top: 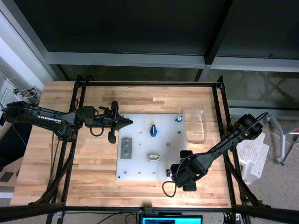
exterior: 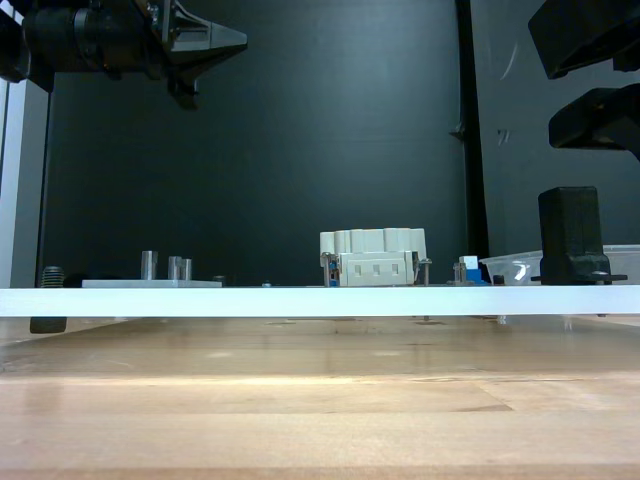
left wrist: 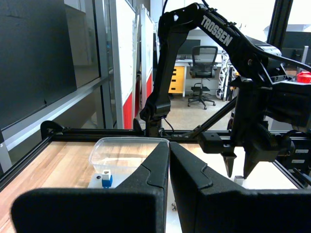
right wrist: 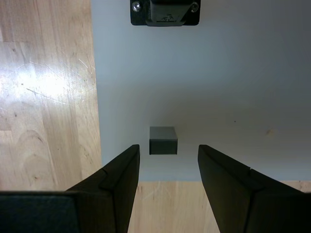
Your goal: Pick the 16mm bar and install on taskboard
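Two arms; TROSSEN lettering point(left wrist: 218, 30) on the right one. Left gripper point(top: 129, 122) pressed together, high above the taskboard's point(top: 140, 140) far left corner. Right gripper point(right wrist: 167, 149) spread wide astride the 16mm bar point(right wrist: 163, 140), not touching it. Bar just inside the taskboard's near edge, bare white board on either side.

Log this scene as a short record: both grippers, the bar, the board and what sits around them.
left gripper: shut, empty, held high near the taskboard's far left corner
right gripper: open, pointing down over the taskboard's near right corner
16mm bar: on the taskboard close to its edge, framed by the right gripper's fingers, gaps on both sides, not gripped
taskboard: flat on the table
grey block: on the taskboard's left part
clear tray: beside the taskboard's far right corner
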`<state>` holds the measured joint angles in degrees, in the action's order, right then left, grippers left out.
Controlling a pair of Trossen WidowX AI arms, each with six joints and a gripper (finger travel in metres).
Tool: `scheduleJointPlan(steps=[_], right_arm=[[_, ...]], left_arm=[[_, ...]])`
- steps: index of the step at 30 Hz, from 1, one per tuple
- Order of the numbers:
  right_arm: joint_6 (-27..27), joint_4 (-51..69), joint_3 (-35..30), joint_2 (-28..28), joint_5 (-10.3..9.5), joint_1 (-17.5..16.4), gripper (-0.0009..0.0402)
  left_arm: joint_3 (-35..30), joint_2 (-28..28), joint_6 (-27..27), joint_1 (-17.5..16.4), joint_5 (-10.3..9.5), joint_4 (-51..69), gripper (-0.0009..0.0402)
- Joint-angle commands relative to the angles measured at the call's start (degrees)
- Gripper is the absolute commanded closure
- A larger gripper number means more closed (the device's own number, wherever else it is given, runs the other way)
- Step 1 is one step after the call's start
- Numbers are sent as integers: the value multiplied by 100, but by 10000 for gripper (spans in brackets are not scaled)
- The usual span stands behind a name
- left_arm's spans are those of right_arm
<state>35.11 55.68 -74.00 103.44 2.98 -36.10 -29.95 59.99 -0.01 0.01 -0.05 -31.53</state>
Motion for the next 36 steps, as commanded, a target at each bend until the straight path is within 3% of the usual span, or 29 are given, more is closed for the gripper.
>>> scheduleJointPlan(steps=[1,11,21,28,36], right_arm=[[4,11,-7,-28,0,-4,217],[-50,46,-7,-120,-4,-4,215],[-411,37,7,-804,50,175,241],[-721,33,68,-1239,109,525,290],[-1327,24,96,-1703,205,1040,396]], left_arm=[[0,2,0,0,2,-2,393],[0,2,0,-2,2,0,393],[0,2,0,0,2,0,393],[0,2,0,0,2,-2,393],[0,0,0,0,2,0,393]])
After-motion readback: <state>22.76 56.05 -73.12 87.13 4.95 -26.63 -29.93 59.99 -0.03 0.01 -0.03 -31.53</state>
